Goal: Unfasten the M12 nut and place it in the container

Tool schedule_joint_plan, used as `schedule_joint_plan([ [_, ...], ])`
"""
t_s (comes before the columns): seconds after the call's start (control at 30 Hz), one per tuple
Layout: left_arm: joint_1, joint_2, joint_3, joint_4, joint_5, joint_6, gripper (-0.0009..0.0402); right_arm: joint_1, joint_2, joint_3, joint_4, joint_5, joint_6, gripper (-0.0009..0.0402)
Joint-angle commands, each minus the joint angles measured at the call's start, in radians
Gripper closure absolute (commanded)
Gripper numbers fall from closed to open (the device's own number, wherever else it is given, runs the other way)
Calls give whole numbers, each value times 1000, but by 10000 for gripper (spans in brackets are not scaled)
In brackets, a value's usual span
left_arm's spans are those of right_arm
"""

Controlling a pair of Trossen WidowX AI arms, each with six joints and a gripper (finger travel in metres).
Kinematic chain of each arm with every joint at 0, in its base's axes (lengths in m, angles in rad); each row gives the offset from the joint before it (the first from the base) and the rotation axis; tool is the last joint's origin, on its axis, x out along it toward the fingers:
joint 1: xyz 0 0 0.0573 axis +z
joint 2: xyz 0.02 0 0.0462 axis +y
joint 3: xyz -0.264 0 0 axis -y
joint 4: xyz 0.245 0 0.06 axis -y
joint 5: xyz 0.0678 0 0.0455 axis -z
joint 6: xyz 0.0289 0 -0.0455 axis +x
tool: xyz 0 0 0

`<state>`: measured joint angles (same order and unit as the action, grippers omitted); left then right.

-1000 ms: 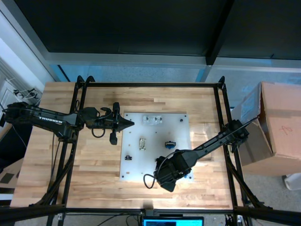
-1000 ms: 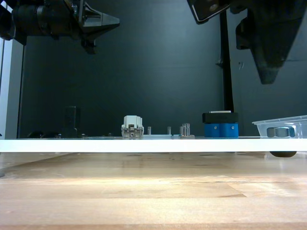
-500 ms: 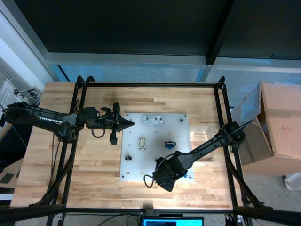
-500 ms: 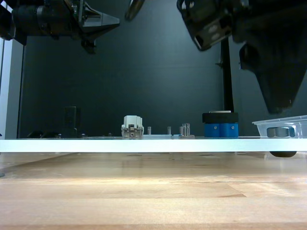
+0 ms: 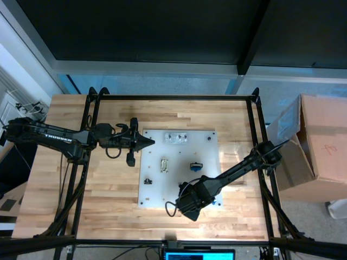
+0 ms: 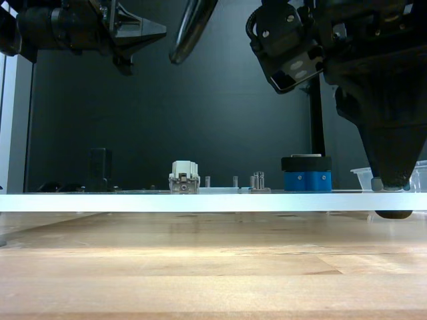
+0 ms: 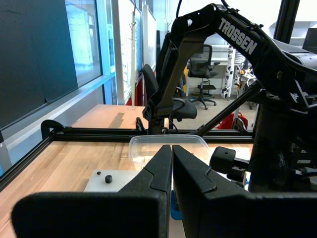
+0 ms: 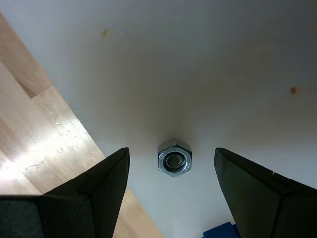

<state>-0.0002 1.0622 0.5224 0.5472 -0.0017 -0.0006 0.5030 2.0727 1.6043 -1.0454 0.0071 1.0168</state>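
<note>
As nut sits on board, grippers hover

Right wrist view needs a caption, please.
Open right tool straddles small silver nut on white board; left tool at board's left.

The small silver hexagonal nut is sitting flat on the white board, bore upward, between the right hand's spread fingers. The clear plastic container is standing apart from it.
</note>
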Motion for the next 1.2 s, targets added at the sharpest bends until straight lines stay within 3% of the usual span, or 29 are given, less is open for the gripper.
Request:
schedule_joint_plan([
  [0.03,0,0,0,0,0,0,393,0,0,-2,0,1,15,169],
  [0.5,0,0,0,0,0,0,393,0,-1,-2,12,0,16,310],
  [0.83,0,0,0,0,0,0,393,0,-1,-2,11,0,-21,366],
  [1.0,0,0,0,0,0,0,393,0,-5,-2,11,0,-183,375],
  [1.2,0,0,0,0,0,0,393,0,-8,-2,10,0,-676,377],
])
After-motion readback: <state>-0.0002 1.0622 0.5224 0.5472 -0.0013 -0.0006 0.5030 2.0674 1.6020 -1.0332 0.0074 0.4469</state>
